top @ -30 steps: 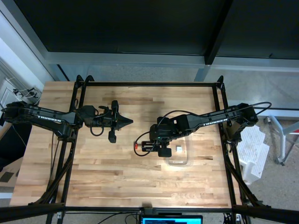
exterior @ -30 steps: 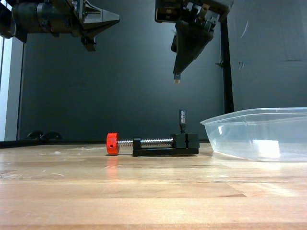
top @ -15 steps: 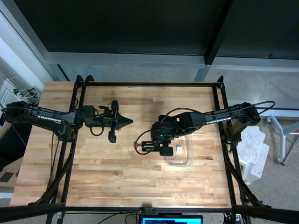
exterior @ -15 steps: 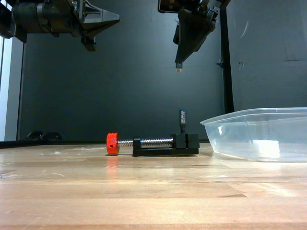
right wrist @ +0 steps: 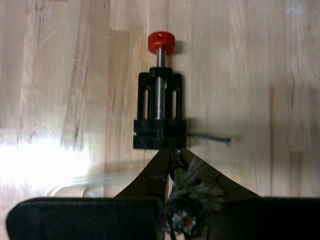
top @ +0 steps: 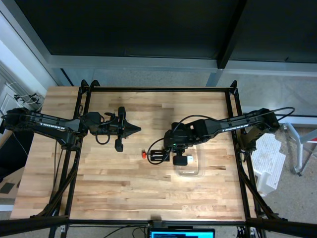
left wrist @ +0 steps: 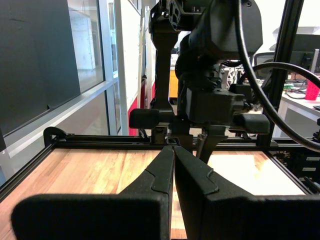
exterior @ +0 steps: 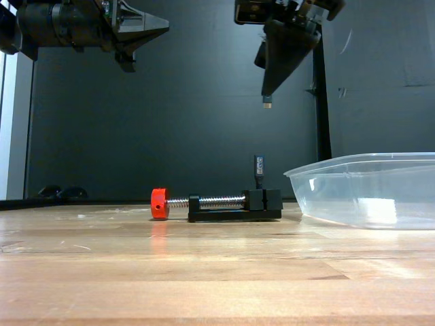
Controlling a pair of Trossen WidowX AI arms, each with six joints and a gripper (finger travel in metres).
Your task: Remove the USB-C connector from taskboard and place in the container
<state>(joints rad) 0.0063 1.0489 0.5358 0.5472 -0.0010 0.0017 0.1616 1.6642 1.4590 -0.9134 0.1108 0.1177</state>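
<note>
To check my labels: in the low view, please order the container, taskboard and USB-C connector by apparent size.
1. container, cut by the frame edge.
2. taskboard.
3. USB-C connector, held high in the right gripper.
The left gripper is parked, shut, high at left.

One brand name in sight
White "TROSSEN" runs along the left arm (top: 47, 126); lettering on the right arm (top: 230, 128) is too small to read.
</note>
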